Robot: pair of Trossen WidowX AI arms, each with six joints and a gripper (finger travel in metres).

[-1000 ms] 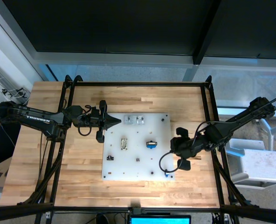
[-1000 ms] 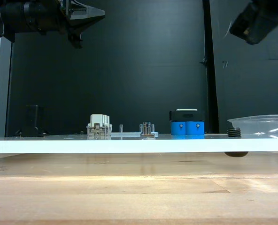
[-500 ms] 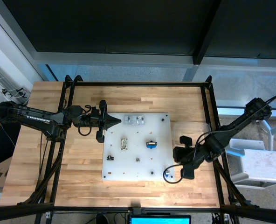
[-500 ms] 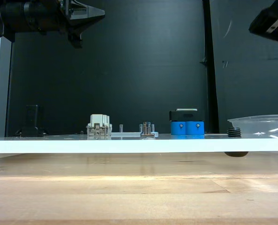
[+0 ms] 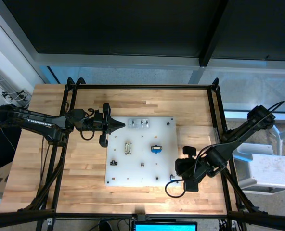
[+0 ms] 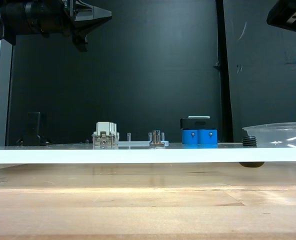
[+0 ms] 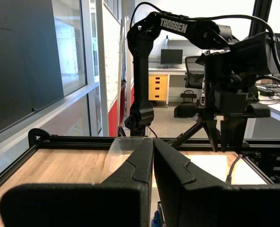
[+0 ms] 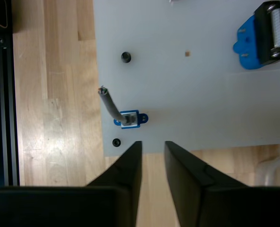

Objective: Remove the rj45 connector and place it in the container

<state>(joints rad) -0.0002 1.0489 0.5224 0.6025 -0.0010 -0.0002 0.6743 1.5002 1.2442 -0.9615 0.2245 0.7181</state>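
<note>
The rj45 connector (image 8: 129, 118) sits in a small blue holder with a short grey cable stub, near a corner of the white board (image 8: 187, 104). In the high view the rj45 connector (image 5: 172, 178) is at the board's near right corner. My right gripper (image 8: 153, 145) hangs high above the board's edge beside it, open and holding nothing; from above, the right gripper (image 5: 181, 168) is just right of the connector. The clear container (image 5: 196, 136) lies on the table right of the board. My left gripper (image 5: 122, 124) is shut and empty, raised at the board's far left corner.
On the white board (image 5: 133, 166) stand a blue block with a black top (image 5: 156, 148), a grey socket (image 5: 128, 148) and two metal fittings (image 5: 138, 123). A black frame (image 5: 142, 87) surrounds the wooden table. The container (image 6: 280, 131) shows low at the right.
My right arm has swung toward the near edge, bringing its gripper from beside the board's right side to over the near right corner. The left arm has not moved.
</note>
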